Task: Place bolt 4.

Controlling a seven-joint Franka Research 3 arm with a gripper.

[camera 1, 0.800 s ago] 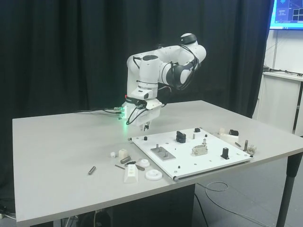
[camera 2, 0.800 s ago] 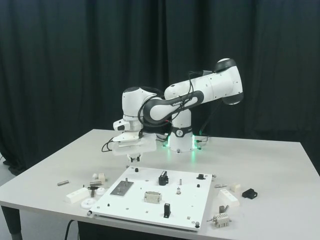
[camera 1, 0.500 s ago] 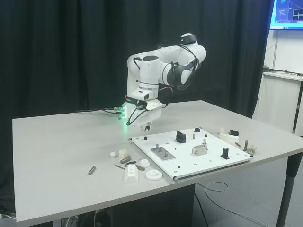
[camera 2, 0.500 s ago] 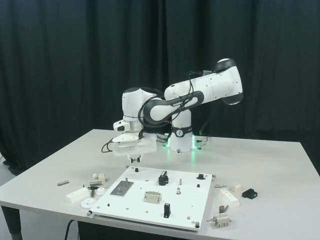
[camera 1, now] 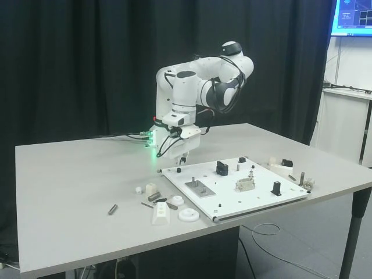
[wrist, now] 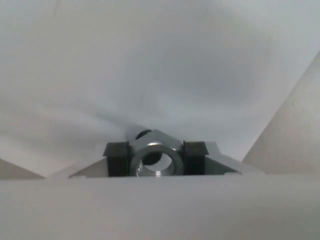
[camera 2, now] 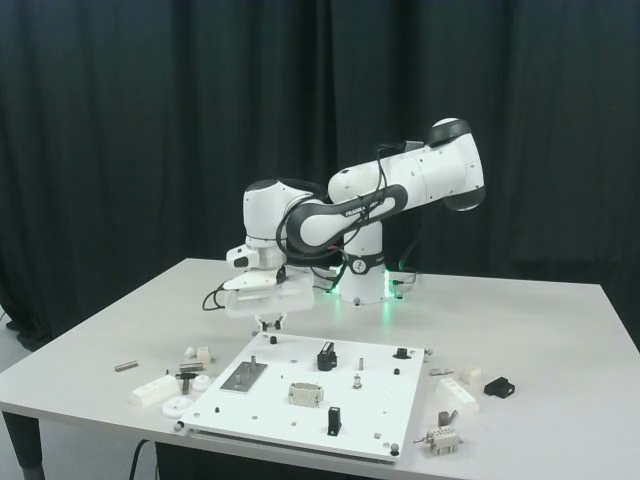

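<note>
In the wrist view a grey hex-headed bolt sits between my two black finger pads, so my gripper is shut on it. Just past it a small black bolt head shows on a pale surface. In the room views my gripper hangs, fingers down, a little above the far left corner of the white assembly board. A small black bolt stands on the board just below it. The held bolt is too small to make out in the room views.
On the board stand a grey plate with pegs, black blocks and a connector. Loose white gears, a white block and a bolt lie left of it. More parts lie to its right.
The hand has turned and shifted slightly toward the board's corner, still shut on the bolt. Nothing on the table has moved.
</note>
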